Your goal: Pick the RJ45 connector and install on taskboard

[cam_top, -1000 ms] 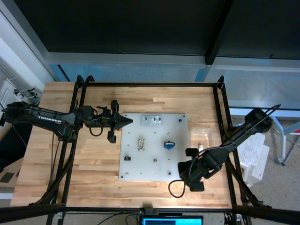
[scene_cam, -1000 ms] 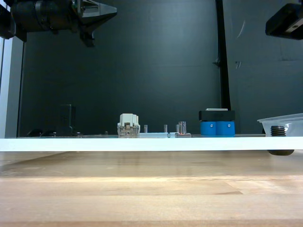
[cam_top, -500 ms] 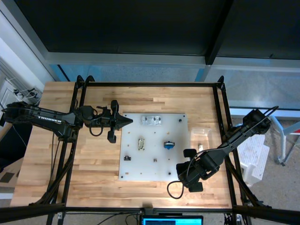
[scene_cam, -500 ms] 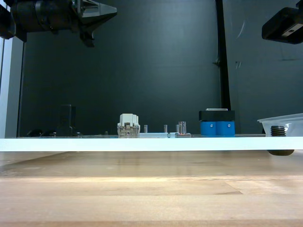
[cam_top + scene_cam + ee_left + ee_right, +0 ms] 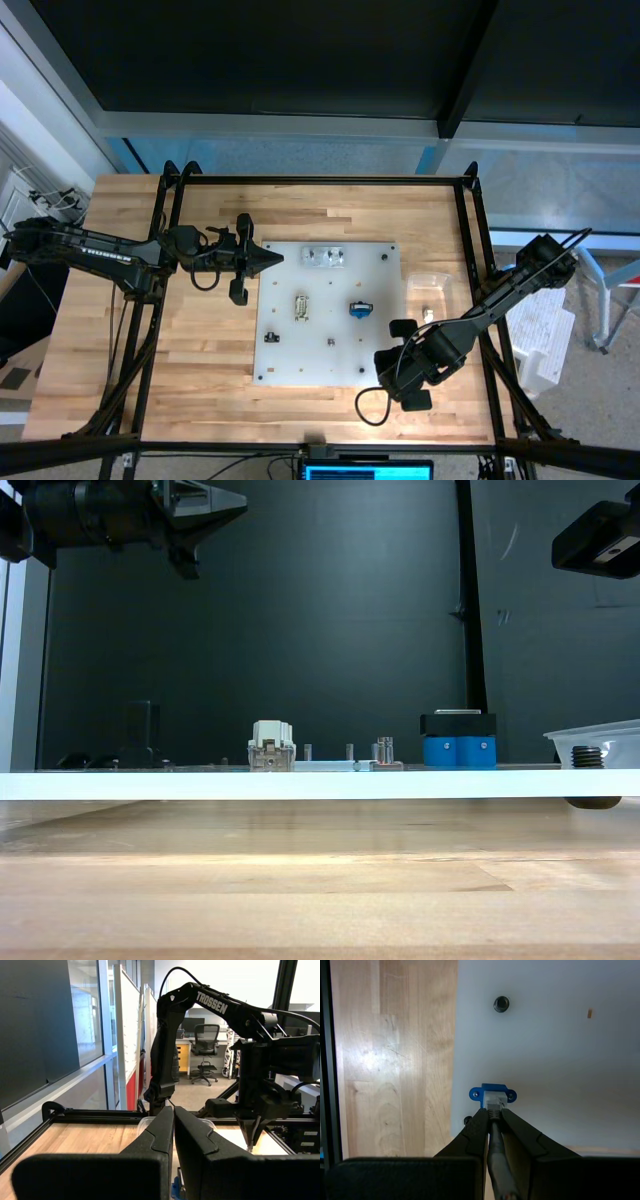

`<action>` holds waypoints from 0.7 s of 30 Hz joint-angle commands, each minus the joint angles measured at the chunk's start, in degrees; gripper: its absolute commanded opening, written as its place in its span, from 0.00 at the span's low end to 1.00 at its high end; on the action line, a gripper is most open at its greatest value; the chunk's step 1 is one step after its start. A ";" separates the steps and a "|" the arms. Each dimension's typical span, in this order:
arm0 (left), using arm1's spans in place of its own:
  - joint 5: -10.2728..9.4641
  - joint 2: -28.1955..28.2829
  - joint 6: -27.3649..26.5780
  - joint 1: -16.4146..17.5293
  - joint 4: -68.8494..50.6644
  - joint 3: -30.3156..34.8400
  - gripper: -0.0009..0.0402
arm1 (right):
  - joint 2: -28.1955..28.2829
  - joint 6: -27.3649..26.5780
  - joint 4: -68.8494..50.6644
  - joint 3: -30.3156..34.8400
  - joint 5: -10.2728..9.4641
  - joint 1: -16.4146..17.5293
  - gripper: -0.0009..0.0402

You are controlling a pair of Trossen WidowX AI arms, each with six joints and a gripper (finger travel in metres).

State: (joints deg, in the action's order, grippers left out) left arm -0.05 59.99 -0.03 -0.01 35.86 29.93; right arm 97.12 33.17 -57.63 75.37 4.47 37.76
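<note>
Right hand (image 5: 493, 1114) clamps RJ45 connector (image 5: 494, 1103), has shifted left above taskboard (image 5: 300, 350) near-right corner | insertion likely next | left hand (image 5: 272, 258) closed, parked far-left.

One taskboard (image 5: 320, 345), one clear tray (image 5: 441, 284), one RJ45 connector (image 5: 493, 1102); two grippers: left gripper (image 5: 272, 258), right gripper (image 5: 492, 1112).

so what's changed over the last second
The right gripper, shut on the RJ45 connector, drifted slightly leftward over the near right corner of the taskboard. Nothing was picked up or let go. The left gripper stayed parked and shut above the board's far left corner, and the board with its fittings did not move.
</note>
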 commanded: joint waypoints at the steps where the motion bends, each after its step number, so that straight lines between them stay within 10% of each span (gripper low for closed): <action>1: 0.02 0.00 0.02 0.00 0.00 0.02 0.02 | 0.07 0.00 -0.52 -0.04 0.02 -0.02 0.02; 21: 0.02 0.00 0.00 0.00 -0.02 0.02 0.02 | 0.07 -0.11 1.51 -2.05 0.04 0.00 0.02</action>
State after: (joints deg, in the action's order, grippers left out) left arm -0.05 59.96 -0.01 -0.01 35.81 29.93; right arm 97.21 33.10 -56.45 73.84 4.49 37.74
